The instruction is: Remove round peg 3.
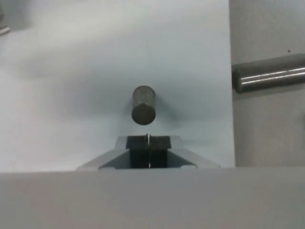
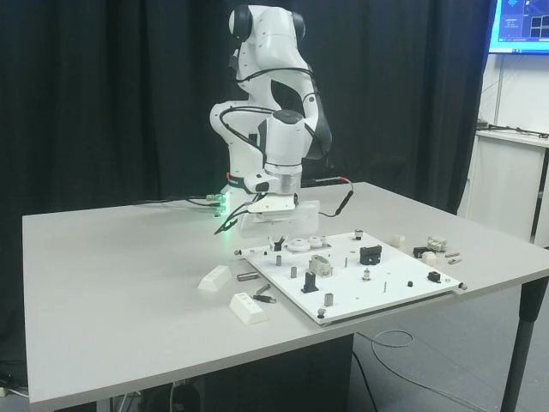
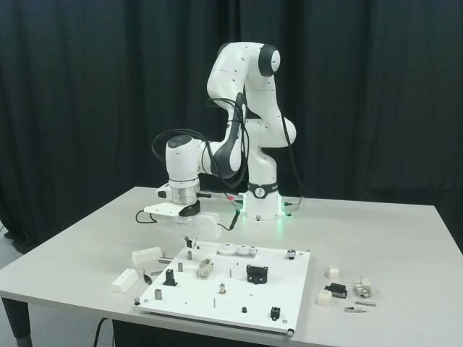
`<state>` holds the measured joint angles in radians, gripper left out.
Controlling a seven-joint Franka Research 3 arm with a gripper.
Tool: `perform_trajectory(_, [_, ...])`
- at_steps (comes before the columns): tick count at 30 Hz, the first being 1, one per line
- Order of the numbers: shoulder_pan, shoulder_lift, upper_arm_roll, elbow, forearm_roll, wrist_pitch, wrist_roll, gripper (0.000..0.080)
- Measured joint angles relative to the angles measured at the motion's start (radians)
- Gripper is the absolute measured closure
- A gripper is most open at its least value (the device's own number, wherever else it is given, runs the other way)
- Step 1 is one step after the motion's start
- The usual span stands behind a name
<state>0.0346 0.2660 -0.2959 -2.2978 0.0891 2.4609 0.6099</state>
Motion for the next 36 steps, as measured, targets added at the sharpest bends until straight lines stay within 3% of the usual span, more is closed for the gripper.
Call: perform_trajectory(36, [0.000, -0.021, -0.002, 0.010, -0.013, -0.021, 0.000, 0.0802])
